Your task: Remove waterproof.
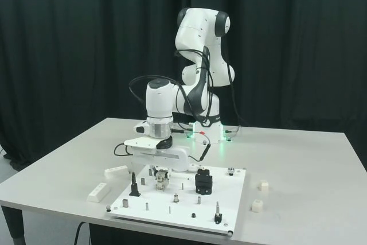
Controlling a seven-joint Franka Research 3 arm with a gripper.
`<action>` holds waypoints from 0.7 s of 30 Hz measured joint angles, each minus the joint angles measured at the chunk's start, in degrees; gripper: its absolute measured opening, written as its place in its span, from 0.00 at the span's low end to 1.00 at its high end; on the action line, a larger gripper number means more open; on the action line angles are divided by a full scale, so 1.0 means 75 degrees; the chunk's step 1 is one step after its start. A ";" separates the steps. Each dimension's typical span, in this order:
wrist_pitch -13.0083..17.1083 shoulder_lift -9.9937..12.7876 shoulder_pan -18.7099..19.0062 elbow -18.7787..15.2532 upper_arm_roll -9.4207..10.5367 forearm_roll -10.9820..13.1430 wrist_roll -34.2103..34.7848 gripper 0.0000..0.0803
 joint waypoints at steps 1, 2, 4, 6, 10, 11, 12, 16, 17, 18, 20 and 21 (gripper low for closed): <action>-0.0004 0.0000 0.0000 0.0002 0.0000 0.0000 0.0000 0.39; -0.0007 0.0000 0.0000 0.0004 0.0000 0.0000 0.0000 0.39; -0.0013 0.0000 0.0000 0.0007 0.0000 0.0000 0.0000 0.39; -0.0018 0.0000 0.0000 0.0010 -0.0001 0.0000 0.0000 0.39; -0.0029 0.0001 0.0000 0.0016 -0.0001 0.0000 0.0000 0.39; -0.0032 0.0001 0.0000 0.0018 -0.0001 -0.0006 -0.0001 0.39; -0.0034 0.0001 0.0000 0.0019 -0.0001 -0.0008 -0.0001 0.39; -0.0051 0.0000 0.0000 0.0028 -0.0001 -0.0008 -0.0002 0.39; -0.0053 0.0001 0.0001 0.0030 -0.0001 -0.0009 -0.0002 0.39; -0.0055 0.0000 0.0002 0.0031 -0.0001 -0.0010 -0.0002 0.39; -0.0056 0.0000 0.0004 0.0031 -0.0001 -0.0013 -0.0002 0.39; -0.0057 0.0000 0.0006 0.0031 -0.0001 -0.0015 -0.0002 0.39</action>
